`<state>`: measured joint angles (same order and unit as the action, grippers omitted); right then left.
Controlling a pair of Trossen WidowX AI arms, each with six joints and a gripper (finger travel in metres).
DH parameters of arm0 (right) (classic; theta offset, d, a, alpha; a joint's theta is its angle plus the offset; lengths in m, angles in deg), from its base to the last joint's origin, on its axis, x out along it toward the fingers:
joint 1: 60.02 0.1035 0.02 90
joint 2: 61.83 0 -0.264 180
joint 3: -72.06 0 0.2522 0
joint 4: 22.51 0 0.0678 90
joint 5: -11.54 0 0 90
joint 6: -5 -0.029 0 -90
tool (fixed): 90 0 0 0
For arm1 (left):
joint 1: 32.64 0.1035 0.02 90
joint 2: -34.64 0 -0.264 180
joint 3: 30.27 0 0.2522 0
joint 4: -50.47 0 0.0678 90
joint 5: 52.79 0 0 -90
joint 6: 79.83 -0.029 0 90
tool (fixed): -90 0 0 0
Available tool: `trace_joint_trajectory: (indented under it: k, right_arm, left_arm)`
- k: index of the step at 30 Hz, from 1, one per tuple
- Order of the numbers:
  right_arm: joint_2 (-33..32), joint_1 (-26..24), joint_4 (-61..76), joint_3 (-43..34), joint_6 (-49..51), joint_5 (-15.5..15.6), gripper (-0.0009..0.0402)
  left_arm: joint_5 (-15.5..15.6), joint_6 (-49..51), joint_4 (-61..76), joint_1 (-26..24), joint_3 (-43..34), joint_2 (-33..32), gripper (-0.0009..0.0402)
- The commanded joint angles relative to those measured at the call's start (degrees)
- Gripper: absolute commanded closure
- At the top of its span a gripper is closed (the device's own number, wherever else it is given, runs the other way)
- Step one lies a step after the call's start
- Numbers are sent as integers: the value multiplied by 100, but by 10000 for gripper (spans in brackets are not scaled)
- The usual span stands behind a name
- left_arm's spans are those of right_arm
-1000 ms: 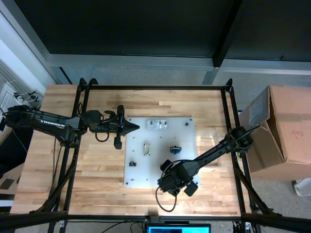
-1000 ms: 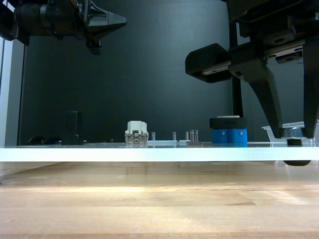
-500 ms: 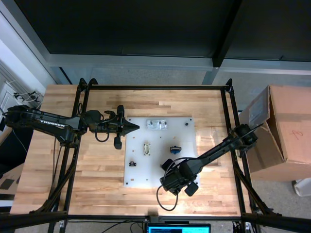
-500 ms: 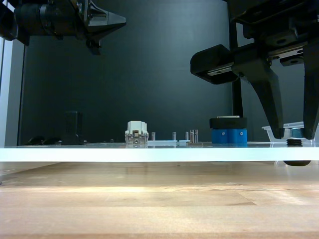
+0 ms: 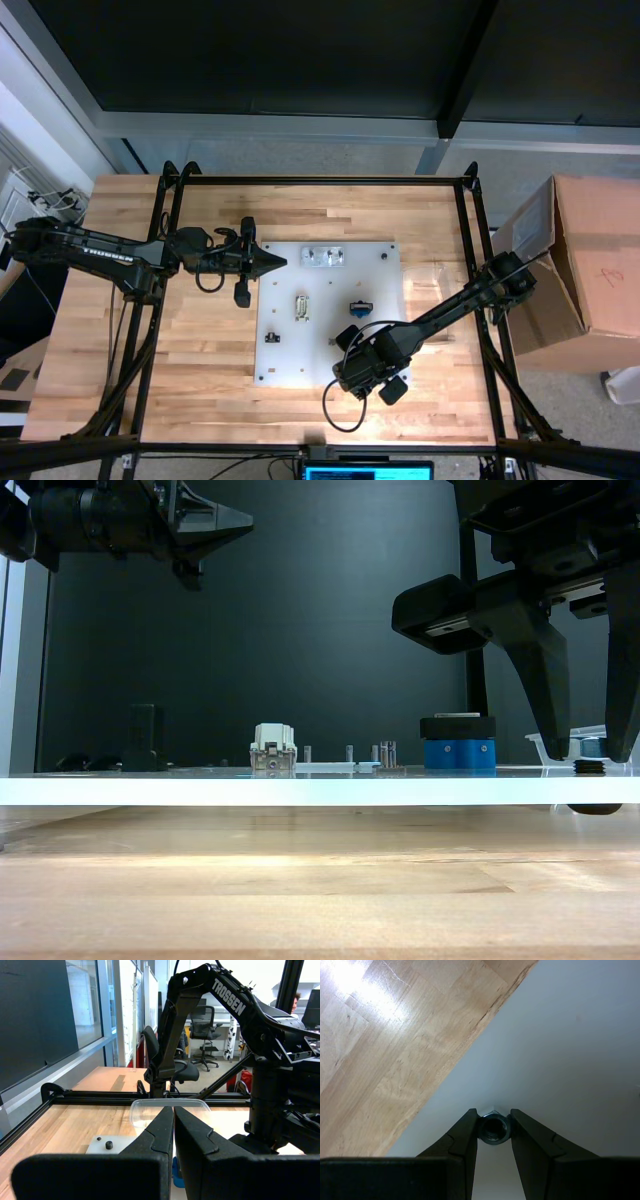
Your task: Pick the M12 nut and place it on its threads and fasten
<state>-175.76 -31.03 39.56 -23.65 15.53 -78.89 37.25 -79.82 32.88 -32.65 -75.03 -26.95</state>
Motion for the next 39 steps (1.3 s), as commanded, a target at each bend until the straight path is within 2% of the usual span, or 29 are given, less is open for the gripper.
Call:
trace_joint_trajectory:
  k: [1,9,25,35,39]
  right_arm:
    - [2,0,-9,13,-138,-7,371]
    - [9,-2,-2,13,-975,-2,371]
    - [15,7,24,13,-4690,2,371]
    - [17,9,33,13,-7431,-4,367]
    - [17,9,42,13,-8063,2,368]
  left_arm:
    - [0,0,0,2,-2,-2,393]
    - [0,0,0,0,-2,-2,393]
    - [-2,0,0,2,-2,-2,393]
    - [-2,0,0,2,-2,-2,393]
    - [0,0,0,2,-2,-2,393]
